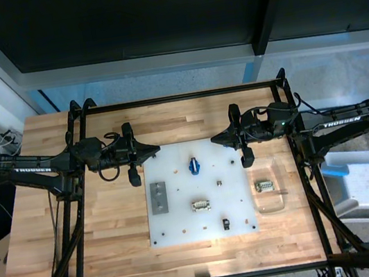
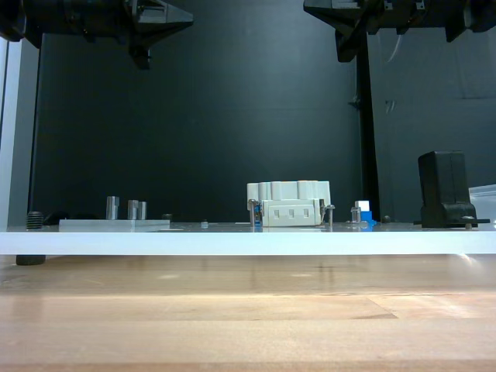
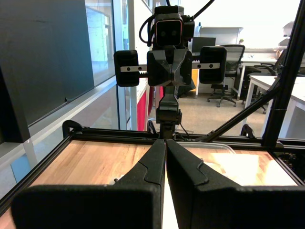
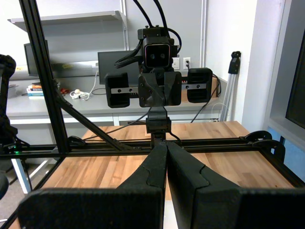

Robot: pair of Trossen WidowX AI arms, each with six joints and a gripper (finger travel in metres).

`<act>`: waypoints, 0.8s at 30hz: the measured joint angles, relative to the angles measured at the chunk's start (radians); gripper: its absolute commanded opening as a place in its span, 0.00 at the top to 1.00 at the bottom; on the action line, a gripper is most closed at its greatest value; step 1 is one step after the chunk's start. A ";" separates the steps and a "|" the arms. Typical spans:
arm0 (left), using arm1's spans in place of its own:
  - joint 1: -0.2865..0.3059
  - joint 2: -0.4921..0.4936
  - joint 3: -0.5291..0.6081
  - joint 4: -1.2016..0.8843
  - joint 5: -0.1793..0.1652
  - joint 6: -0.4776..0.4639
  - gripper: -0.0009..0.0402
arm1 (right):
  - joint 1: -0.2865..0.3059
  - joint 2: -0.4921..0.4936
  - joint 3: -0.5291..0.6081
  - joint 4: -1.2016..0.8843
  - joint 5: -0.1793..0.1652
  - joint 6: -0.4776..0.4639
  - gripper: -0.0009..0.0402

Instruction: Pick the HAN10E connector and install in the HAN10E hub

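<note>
Both grippers hang closed above the board while the connector lies in its tray.

High view: the left gripper and right gripper face each other over the far edge of the white plate. The HAN10E connector lies in a clear tray just right of the plate, apart from the HAN10E hub, which is fixed beside a grey metal block. Low view: both grippers are high above the hub. Left wrist view: the fingers are pressed together, holding nothing. Right wrist view: the fingers are likewise pressed together and empty.

The wooden table bears a white plate and, just beside it, a clear tray.
</note>
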 measured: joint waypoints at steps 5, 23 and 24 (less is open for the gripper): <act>0.000 0.000 0.000 0.000 0.000 0.000 0.98 | 0.000 0.002 0.000 0.000 0.000 0.000 0.98; 0.000 0.000 0.000 0.000 0.000 0.000 0.98 | 0.000 0.001 0.041 -0.208 0.003 -0.013 0.98; 0.000 0.000 0.000 0.000 0.000 0.000 0.98 | 0.000 0.001 0.055 -0.249 0.003 -0.015 0.98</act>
